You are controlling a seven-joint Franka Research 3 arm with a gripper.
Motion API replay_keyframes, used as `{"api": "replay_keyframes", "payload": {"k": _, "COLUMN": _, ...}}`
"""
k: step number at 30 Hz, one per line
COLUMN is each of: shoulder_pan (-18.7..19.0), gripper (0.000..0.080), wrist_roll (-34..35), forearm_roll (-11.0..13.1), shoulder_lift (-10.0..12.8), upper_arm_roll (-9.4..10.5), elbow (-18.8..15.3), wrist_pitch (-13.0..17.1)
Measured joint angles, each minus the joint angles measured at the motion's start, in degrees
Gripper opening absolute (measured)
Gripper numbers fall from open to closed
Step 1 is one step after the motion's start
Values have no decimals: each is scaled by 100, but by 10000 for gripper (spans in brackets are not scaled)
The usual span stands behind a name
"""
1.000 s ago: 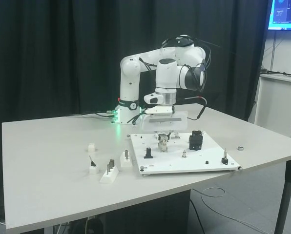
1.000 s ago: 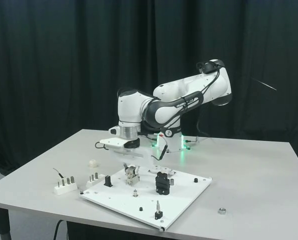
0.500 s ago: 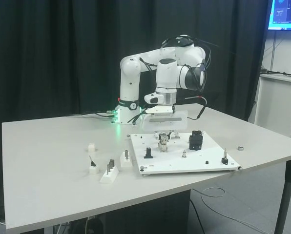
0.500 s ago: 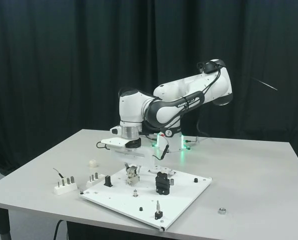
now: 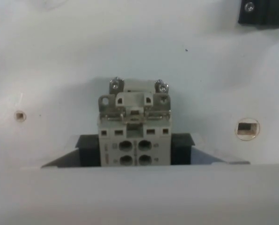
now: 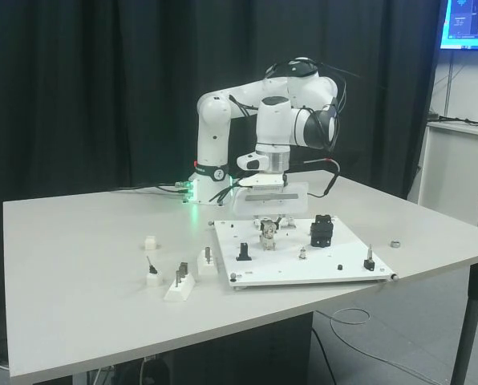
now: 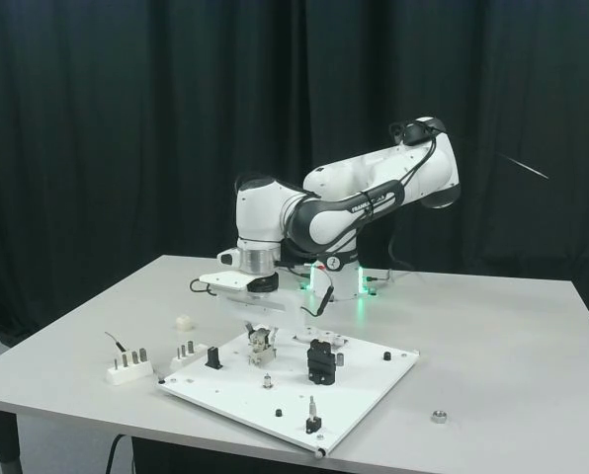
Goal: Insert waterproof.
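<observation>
Gripper (image 6: 268, 218) frame centre, jaw state untellable | waterproof connector (image 5: 134, 136) below it on white board (image 6: 335, 265) | You'll find it rigid, light; grasp its flat sides.

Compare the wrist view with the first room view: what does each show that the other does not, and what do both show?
Only the wrist view shows the connector's four round sockets and its two top screws. Only the first room view shows the whole arm, the grey table, the small white holders beside the board and the screen. Both show the connector on the white board, directly under the gripper.
</observation>
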Motion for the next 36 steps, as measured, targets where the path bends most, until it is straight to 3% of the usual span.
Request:
{"api": "replay_keyframes", "payload": {"k": 24, "shoulder_pan": 97, "gripper": 310, "wrist_roll": 225, "forearm_roll": 57, "shoulder_lift": 0, "upper_arm_roll": 12, "elbow": -119, "wrist_pitch": 181}}
{"api": "replay_keyframes", "payload": {"k": 36, "shoulder_pan": 110, "gripper": 310, "wrist_roll": -30, "forearm_roll": 73, "shoulder_lift": -1, "upper_arm_roll": 16, "elbow": -116, "wrist_pitch": 184}}
